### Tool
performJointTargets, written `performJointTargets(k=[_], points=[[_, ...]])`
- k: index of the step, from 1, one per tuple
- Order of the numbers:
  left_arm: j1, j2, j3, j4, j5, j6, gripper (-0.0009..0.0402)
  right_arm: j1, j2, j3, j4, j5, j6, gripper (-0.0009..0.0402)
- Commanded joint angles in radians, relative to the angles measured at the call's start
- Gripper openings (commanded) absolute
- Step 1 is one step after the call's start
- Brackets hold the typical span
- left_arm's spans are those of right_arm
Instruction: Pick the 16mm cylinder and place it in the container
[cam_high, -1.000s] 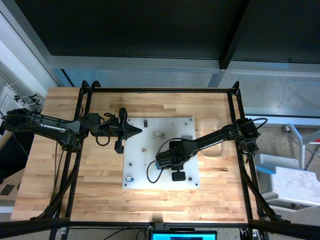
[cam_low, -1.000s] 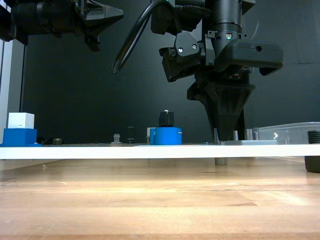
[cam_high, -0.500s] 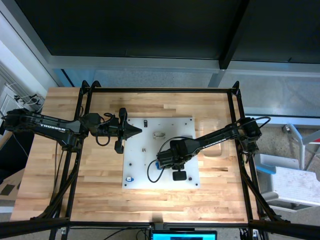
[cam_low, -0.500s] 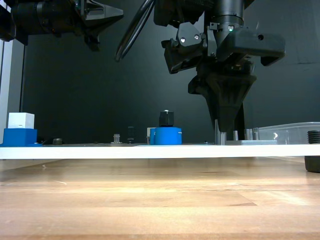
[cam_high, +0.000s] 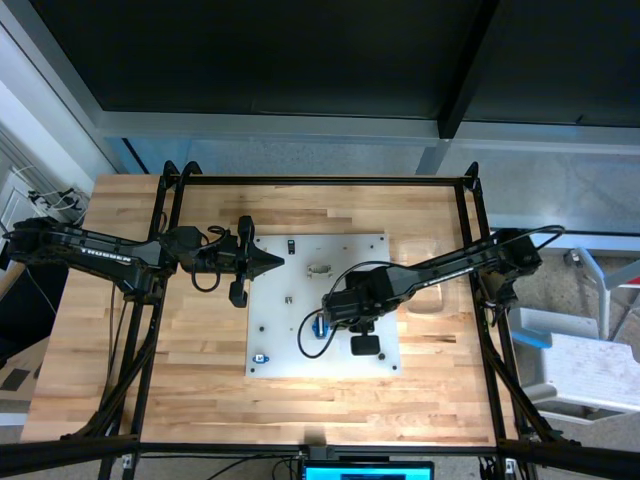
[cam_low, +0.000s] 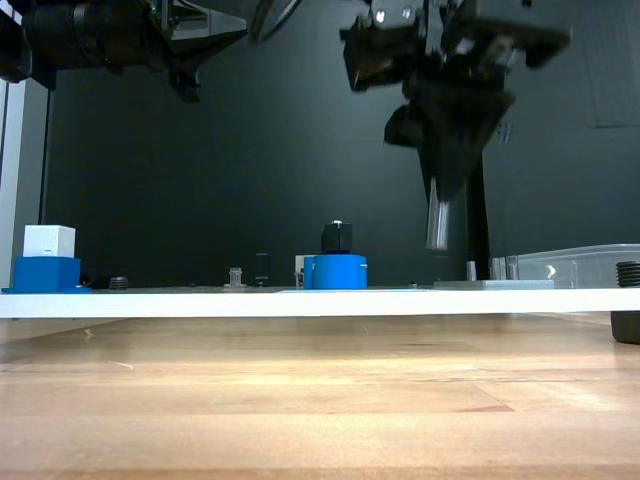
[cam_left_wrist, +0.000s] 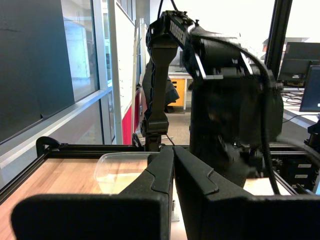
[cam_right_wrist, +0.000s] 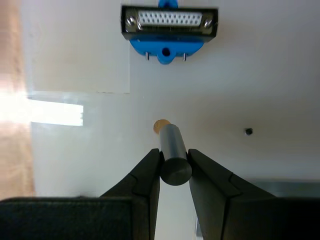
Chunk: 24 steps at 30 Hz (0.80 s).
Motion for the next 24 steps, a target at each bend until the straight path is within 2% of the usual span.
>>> performJointTargets(k=[1,5,12,16,24], points=[[0.000,0.000,0.000,0.000,0.000,0.000,0.0000,-0.005,-0.034,0.000,-0.028,-0.003,0.011,0.0004],[0.000,0.000,0.000,0.000,0.000,0.000,0.0000,-0.017,-0.095,-0.027,-0.044,0.000,0.037,0.0004],[0.000,0.000,0.000,0.000,0.000,0.000,0.0000,-0.038,-0.238,-0.150,-0.042,0.010,0.094,0.0004],[0.000,0.000,0.000,0.000,0.000,0.000,0.0000,-0.051,-0.325,-0.237,-0.041,0.060,0.136,0.0004],[0.000,0.000,0.000,0.000,0.000,0.000,0.0000,-0.095,-0.463,-0.375,-0.040,0.061,0.147,0.0004]])
